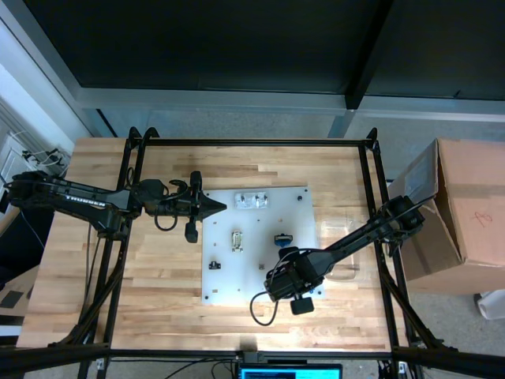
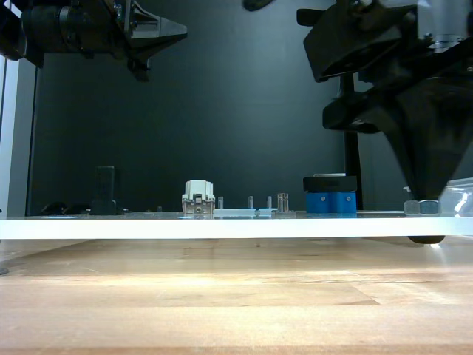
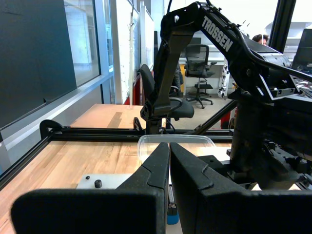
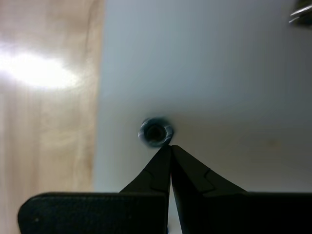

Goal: Pick the M12 nut and place it on its threads and fasten

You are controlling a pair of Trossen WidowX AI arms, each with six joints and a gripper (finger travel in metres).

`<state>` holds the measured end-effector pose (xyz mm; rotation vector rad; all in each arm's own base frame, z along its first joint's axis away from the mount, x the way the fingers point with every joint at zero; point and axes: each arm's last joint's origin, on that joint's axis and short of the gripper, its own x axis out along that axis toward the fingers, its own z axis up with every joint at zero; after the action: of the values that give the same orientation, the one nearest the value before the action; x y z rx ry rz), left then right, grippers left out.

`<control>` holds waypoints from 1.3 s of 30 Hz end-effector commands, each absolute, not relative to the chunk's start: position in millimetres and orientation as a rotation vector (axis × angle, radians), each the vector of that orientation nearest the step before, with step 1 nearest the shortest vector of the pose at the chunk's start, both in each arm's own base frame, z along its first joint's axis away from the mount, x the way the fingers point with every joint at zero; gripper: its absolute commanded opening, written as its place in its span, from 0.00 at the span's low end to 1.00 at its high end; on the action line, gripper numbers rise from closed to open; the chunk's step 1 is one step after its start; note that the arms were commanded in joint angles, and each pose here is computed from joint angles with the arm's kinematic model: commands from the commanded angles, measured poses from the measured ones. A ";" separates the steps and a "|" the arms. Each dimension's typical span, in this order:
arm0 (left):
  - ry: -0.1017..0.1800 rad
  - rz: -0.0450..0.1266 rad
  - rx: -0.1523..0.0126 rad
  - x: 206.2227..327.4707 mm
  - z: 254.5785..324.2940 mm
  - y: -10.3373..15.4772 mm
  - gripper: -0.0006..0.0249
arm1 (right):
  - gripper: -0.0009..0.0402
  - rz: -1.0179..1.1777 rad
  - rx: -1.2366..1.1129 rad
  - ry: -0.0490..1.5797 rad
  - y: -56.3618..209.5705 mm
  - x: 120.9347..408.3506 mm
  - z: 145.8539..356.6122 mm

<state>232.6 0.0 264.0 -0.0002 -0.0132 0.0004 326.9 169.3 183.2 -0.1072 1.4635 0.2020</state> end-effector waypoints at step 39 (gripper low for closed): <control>-0.014 0.000 0.000 232.6 264.1 0.0 0.02 | 0.02 0.011 -0.008 0.462 27.0 287.1 303.1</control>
<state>232.6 0.0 264.0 -0.0006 -0.0132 0.0004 292.6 33.7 298.6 -0.0067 0.5195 0.0227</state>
